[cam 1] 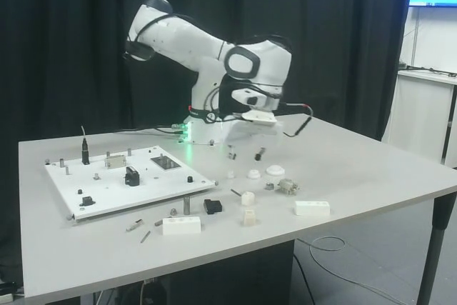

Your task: Remove USB.

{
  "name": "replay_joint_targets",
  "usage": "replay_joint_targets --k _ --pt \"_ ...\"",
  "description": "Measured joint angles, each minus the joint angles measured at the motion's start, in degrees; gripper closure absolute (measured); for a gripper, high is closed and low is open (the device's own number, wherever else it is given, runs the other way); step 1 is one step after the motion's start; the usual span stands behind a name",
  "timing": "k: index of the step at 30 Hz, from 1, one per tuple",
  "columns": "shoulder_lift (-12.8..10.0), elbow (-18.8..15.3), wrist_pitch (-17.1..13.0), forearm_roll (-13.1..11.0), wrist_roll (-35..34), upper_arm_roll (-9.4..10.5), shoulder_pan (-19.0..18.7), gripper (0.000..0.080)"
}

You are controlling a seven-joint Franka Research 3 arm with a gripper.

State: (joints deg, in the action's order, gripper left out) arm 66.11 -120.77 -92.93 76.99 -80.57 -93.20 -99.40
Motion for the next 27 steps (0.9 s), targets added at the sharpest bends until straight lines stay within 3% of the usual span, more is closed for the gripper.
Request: replay_joint_targets --k 7,13,27 --pt "-0.3 -0.7 5.3 -2.0 5.8 2.53 5.5 0.0003" --pt "-0.3 -1.9 8.2 -2.4 10.8 3.99 10.8 0.0003" --pt "-0.3 -5.2 9.9 -2.1 22.9 6.4 24.9 0.0003"
